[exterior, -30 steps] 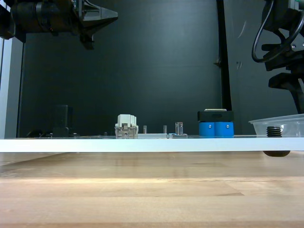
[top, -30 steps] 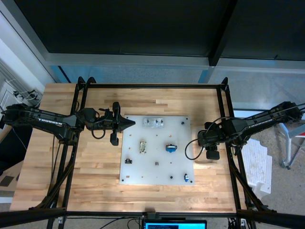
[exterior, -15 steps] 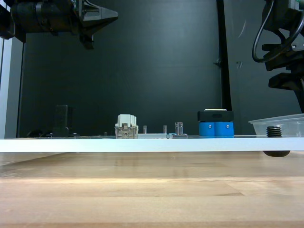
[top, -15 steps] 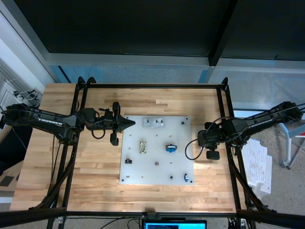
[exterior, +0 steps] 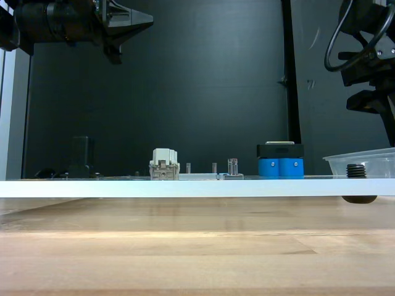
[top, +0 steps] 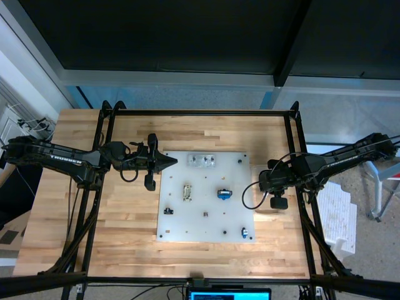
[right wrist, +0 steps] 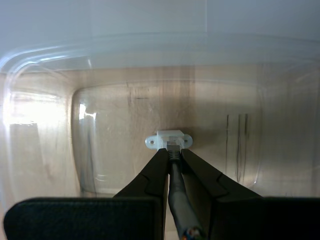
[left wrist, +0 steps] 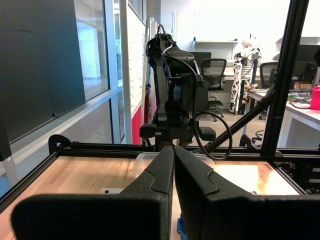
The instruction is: Pick the RJ45 connector and install on taskboard
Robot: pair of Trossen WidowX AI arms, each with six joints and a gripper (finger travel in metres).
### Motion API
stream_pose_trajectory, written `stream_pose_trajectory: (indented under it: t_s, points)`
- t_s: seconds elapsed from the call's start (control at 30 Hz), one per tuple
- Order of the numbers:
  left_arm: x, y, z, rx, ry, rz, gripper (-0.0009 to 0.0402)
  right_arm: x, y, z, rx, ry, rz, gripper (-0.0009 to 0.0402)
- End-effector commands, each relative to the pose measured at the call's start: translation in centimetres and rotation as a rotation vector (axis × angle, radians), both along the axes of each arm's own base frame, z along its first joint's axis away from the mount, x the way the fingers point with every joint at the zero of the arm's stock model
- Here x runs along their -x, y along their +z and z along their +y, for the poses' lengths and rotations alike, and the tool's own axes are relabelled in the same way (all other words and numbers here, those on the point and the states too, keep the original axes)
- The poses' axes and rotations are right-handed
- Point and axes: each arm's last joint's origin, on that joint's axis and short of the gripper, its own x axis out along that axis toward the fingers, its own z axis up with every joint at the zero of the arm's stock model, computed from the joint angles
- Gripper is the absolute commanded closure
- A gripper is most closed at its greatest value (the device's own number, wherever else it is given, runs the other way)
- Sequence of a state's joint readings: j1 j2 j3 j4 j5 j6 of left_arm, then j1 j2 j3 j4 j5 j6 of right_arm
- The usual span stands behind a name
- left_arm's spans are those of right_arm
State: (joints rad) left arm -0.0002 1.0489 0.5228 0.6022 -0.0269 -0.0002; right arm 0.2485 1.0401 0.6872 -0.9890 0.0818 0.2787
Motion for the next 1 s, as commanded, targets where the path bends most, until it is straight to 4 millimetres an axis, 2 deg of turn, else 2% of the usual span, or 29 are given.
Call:
stream_pose_trajectory:
  t_s: [0.03,0.17,0.57,0.8,1.0]
  points:
    - [0.0,0.0,0.0,0.000,0.000,0.000,0.0393,0.0,0.4,0.0,-0.006,0.000,-0.005,0.0393]
    - [0.0,0.0,0.0,0.000,0.000,0.000,0.0393,0.0,1.3,0.0,-0.008,0.000,-0.006,0.0393]
    - [0.0,0.0,0.0,0.000,0.000,0.000,0.0393,-0.5,5.9,0.6,-0.121,-0.046,-0.058,0.0393]
    - [0.0,0.0,0.0,0.000,0.000,0.000,0.0393,-0.2,6.5,1.3,-0.123,-0.018,-0.044,0.0393]
    - [0.0,0.0,0.0,0.000,0.000,0.000,0.0393,-0.6,6.2,2.5,-0.113,0.007,-0.016,0.0393]
